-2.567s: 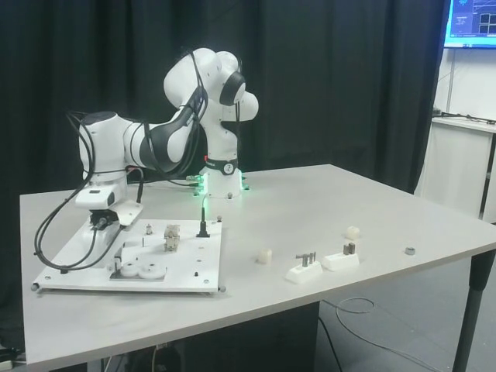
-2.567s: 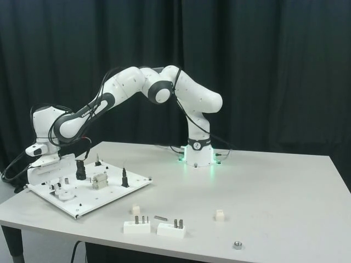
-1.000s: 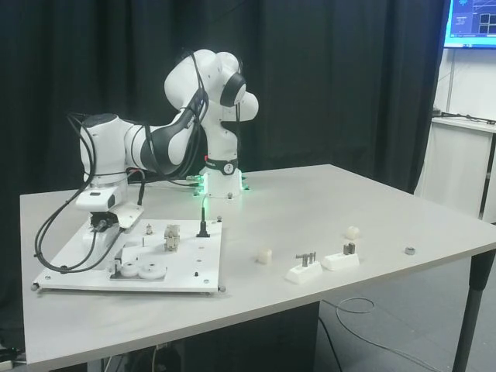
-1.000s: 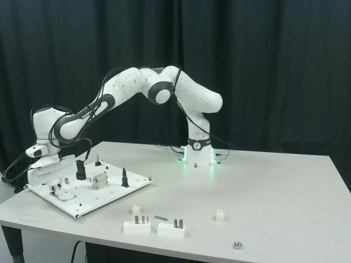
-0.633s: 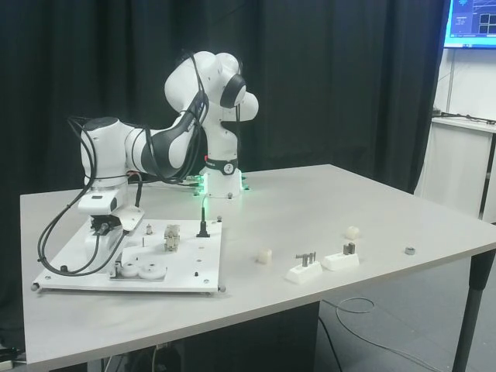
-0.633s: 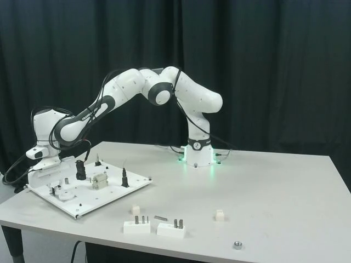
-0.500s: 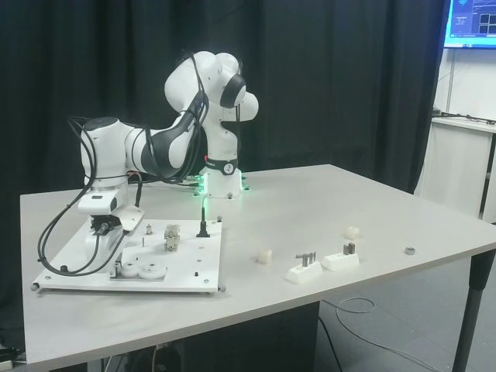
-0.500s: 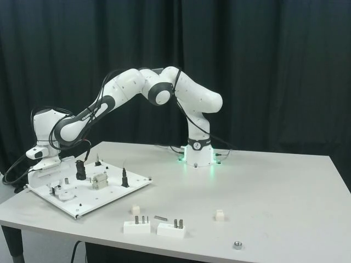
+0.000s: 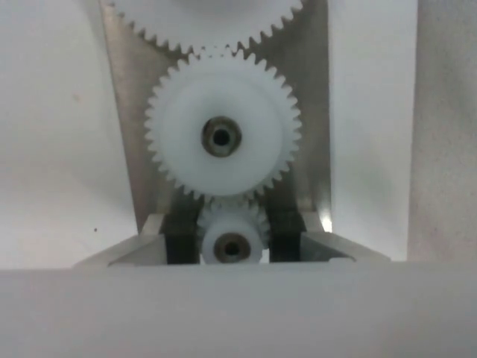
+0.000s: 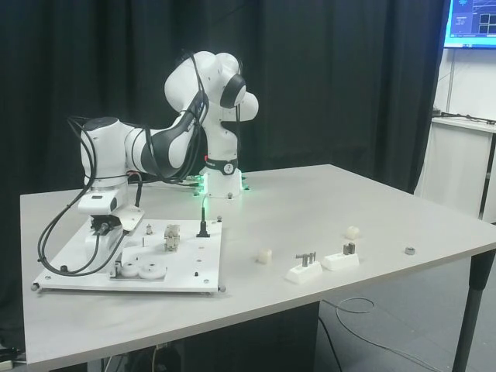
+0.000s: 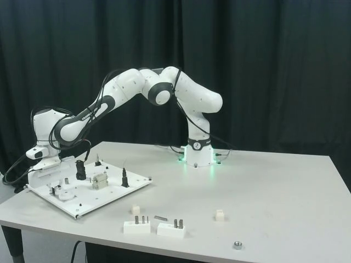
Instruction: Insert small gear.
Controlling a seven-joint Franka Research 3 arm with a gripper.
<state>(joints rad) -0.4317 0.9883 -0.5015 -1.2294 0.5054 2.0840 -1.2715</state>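
Note:
In the wrist view the small white gear (image 9: 231,240) sits between my two black finger pads (image 9: 180,239), its teeth meshing with the medium white gear (image 9: 222,136). A dark pin shows in the hole of each gear. The toothed rim of a large gear (image 9: 205,19) lies beyond the medium one. My gripper (image 9: 231,239) is shut on the small gear. In the room views the gripper (image 10: 103,229) (image 11: 51,183) reaches down at the far left part of the white assembly plate (image 10: 186,267) (image 11: 112,192), next to the white gears (image 10: 142,270).
On the plate stand a small grey block (image 10: 171,237) and a black post (image 10: 202,229). Two small white blocks (image 10: 264,255) (image 10: 353,231), two white holders with pins (image 10: 304,270) (image 10: 341,260) and a nut (image 10: 410,250) lie on the grey table (image 10: 310,201).
The hand has shifted slightly down and toward the left edge of the plate. Nothing else on the table has moved.

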